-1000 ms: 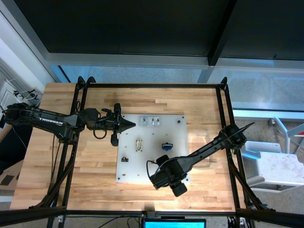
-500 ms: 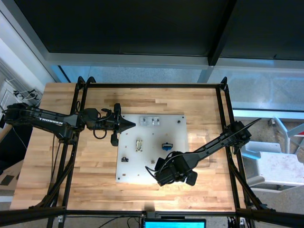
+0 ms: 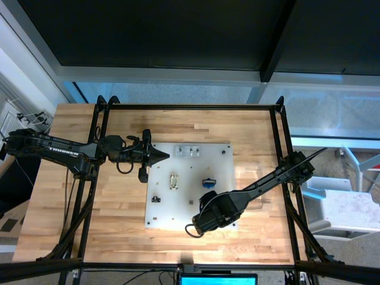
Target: Pick the M12 fastener and fasten on the M12 threads
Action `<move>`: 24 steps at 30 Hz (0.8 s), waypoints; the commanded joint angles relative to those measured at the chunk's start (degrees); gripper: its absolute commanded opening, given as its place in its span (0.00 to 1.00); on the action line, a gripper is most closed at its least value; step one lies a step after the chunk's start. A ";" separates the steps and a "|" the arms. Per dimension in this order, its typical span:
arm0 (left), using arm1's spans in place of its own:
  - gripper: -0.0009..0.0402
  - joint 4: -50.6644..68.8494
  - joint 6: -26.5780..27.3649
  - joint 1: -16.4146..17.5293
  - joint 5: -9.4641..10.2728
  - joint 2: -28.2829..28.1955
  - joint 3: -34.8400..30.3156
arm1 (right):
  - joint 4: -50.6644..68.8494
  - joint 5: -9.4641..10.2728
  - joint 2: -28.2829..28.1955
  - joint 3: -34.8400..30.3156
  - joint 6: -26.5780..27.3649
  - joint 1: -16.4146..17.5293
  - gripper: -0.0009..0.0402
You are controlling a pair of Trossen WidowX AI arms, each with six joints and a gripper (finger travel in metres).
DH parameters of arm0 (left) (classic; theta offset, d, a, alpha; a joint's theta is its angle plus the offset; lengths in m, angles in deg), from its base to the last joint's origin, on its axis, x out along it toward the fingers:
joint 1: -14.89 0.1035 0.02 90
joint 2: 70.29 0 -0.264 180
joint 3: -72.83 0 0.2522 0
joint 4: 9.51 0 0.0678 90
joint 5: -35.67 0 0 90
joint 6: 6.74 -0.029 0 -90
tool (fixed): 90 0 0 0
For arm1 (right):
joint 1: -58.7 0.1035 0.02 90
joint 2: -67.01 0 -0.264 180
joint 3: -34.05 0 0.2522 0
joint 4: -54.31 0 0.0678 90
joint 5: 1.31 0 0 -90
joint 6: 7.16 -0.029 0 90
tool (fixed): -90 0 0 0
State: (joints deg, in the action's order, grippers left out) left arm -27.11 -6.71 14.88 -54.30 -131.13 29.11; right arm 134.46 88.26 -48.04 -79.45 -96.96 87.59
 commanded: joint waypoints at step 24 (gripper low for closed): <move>0.02 -0.02 0.00 0.00 0.00 -0.02 0.00 | -0.96 -2.03 -0.02 0.07 48.59 -0.44 0.20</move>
State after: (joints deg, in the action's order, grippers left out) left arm -27.13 -6.71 14.88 -54.30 -131.13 29.14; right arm 133.59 86.30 -48.04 -79.45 -50.01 87.30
